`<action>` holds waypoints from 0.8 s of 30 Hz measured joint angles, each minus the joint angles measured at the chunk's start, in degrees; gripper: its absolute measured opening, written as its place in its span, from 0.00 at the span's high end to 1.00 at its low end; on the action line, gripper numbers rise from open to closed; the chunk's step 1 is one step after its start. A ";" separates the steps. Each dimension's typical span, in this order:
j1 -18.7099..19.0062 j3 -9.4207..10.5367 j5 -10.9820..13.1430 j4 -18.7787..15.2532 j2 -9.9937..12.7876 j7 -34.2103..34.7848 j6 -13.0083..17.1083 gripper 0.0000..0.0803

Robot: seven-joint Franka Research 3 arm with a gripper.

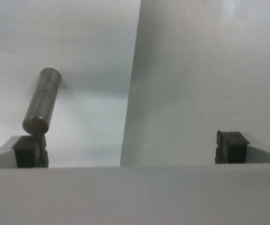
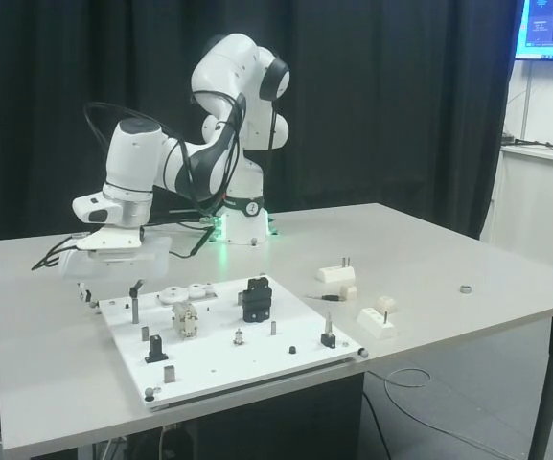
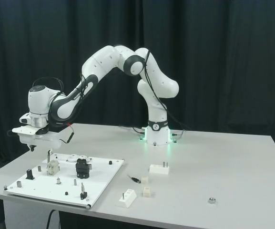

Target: Insert round peg 3.

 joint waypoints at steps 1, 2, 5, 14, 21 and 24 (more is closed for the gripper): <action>-0.02 0.02 0.02 0.00 0.07 0.00 0.16 0.00; -0.02 0.02 0.02 0.01 0.09 0.00 0.23 0.00; -0.02 0.02 0.02 0.01 0.09 0.00 0.40 0.00; -0.02 0.30 0.47 0.01 0.11 0.00 1.46 0.00; -0.28 0.79 0.89 0.01 0.32 0.00 2.29 0.00; -0.37 0.88 0.90 0.01 0.45 0.00 2.54 0.00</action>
